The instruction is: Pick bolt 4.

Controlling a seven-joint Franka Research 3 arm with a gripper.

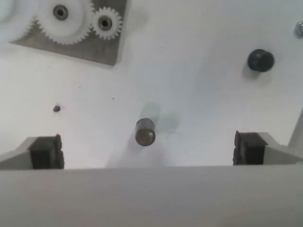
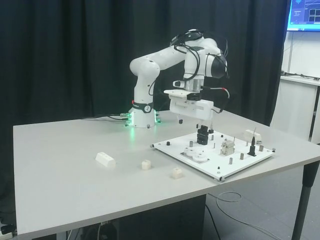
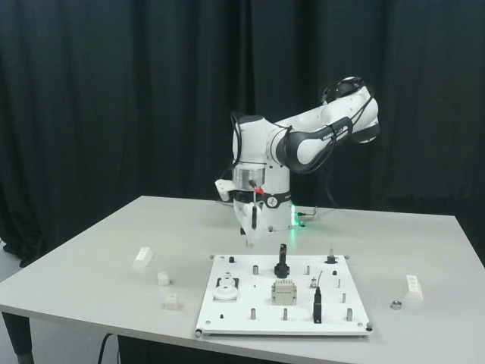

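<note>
With fingers spread wide, the gripper (image 1: 147, 150) is hovering over the bolt (image 1: 145, 132) at frame centre and should, I judge, descend straight, keeping it midway.

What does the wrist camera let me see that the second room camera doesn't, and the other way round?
Only the wrist view shows the teeth of the white gears and the top of the bolt standing between the open tool's black pads.

Only the second room view shows the whole white arm, the grey table, the black curtain and loose white blocks.

Both show the white board below the tool.
</note>
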